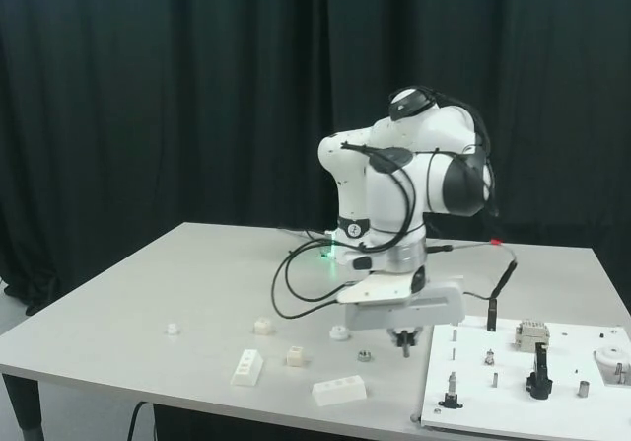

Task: Insert round peg 3.

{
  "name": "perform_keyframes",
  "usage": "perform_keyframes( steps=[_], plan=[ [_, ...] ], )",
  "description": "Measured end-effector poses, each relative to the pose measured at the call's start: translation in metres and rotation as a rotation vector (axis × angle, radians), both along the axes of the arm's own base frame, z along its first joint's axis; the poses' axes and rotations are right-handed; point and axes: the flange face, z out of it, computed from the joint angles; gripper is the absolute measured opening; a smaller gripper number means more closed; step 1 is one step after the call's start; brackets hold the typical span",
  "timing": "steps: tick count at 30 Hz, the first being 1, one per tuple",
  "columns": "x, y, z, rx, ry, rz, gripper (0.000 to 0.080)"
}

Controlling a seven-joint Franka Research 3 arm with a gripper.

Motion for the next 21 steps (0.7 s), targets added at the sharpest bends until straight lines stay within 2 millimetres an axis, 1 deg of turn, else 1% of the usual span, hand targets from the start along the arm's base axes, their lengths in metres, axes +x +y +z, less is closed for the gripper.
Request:
perform_keyframes(
  steps=[7,13,21],
  plan=[
    [-0.003,0.03,0.018,0.004,-0.009,0.07,0.0113],
    [-0.008,0.056,0.032,0.007,-0.011,0.176,0.0113],
    [-0.022,0.092,0.04,0.013,0.001,0.242,0.0113]
  ],
)
